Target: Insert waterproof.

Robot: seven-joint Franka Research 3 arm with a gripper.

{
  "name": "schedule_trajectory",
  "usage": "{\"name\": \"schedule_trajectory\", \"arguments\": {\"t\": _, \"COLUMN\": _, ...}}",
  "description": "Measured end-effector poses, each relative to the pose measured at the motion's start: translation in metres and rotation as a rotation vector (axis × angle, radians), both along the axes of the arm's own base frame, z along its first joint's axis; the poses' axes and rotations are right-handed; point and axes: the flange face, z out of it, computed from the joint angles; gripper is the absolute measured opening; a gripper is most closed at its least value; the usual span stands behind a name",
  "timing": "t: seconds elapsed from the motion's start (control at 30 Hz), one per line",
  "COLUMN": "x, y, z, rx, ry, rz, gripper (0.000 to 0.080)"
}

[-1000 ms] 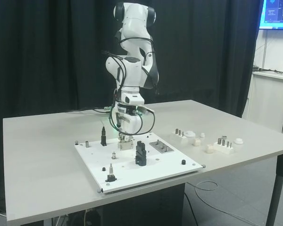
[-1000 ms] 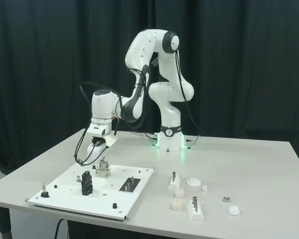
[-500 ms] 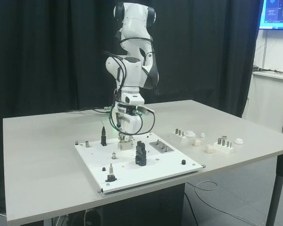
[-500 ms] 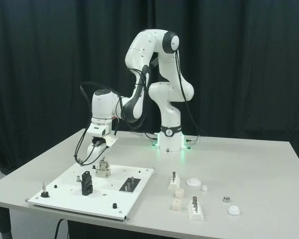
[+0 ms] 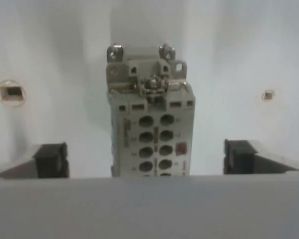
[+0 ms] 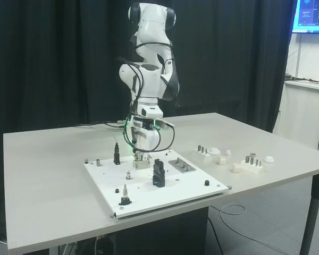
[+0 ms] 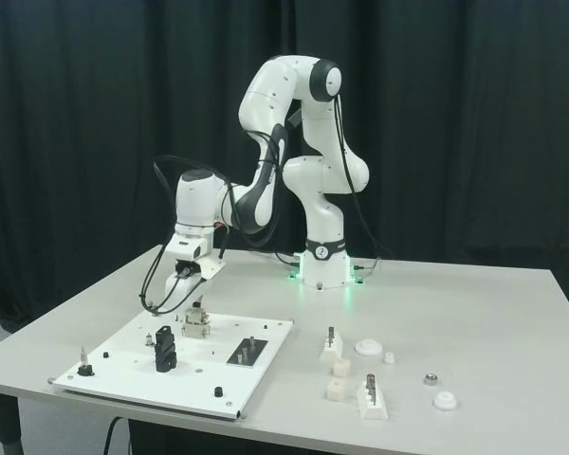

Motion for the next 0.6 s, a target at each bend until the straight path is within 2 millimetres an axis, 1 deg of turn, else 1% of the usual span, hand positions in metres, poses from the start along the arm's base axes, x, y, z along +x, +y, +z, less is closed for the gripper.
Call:
{"name": "schedule_trajectory", "arguments": {"t": 0.03, "x": 0.0, "y": 0.0, "z": 0.001, "rx": -0.005, "ry": 0.001, "rz": -0.001, "gripper": 0.0323}}
{"name": "schedule_trajectory", "arguments": {"t": 0.07, "x": 0.0, "y": 0.0, "z": 0.001, "rx": -0.01, "ry": 0.001, "rz": -0.003, "gripper": 0.0722}}
{"name": "schedule_trajectory", "arguments": {"t": 0.23, "x": 0.001, "y": 0.001, "z": 0.004, "rx": -0.029, "ry": 0.007, "rz": -0.013, "gripper": 0.0722}}
{"name": "schedule_trajectory", "arguments": {"t": 0.27, "x": 0.0, "y": 0.001, "z": 0.005, "rx": -0.033, "ry": 0.009, "rz": -0.015, "gripper": 0.0783}}
{"name": "schedule_trajectory", "arguments": {"t": 0.6, "x": -0.003, "y": 0.001, "z": 0.018, "rx": -0.053, "ry": 0.033, "rz": -0.034, "gripper": 0.0796}}
